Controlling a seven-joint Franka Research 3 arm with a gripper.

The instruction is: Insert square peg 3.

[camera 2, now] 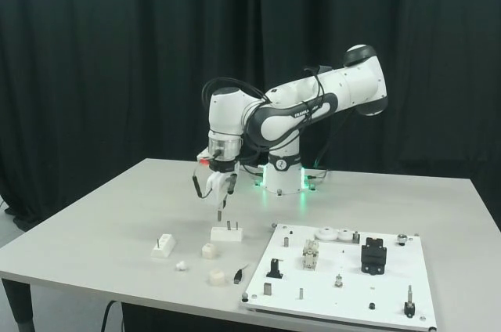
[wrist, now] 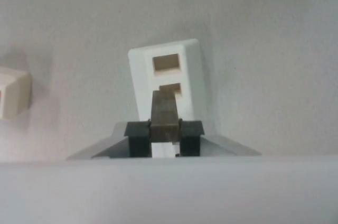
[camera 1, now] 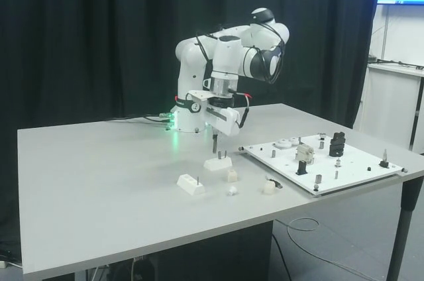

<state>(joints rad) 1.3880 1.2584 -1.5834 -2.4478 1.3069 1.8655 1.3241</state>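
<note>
My gripper (wrist: 165, 129) is shut on a dark grey square peg (wrist: 163, 109), which points straight down. Its black fingers (wrist: 138, 130) clamp the peg from both sides. Below the peg lies a white block (wrist: 166, 78) with two square holes; one hole shows fully, and the peg's tip partly hides the other. In the first room view the gripper (camera 1: 215, 136) holds the peg (camera 1: 214, 144) a little above that block (camera 1: 217, 164). The second room view shows the same: gripper (camera 2: 220, 199), peg (camera 2: 219, 211), block (camera 2: 227, 233).
A second white block (camera 1: 191, 184) lies nearer the table's front. Two small white cubes (camera 1: 232, 175) (camera 1: 268, 187) and a small white ball (camera 1: 231, 191) lie nearby. A white board (camera 1: 358, 173) with fixtures sits to the right. Another white piece (wrist: 13, 93) shows at the wrist view's edge.
</note>
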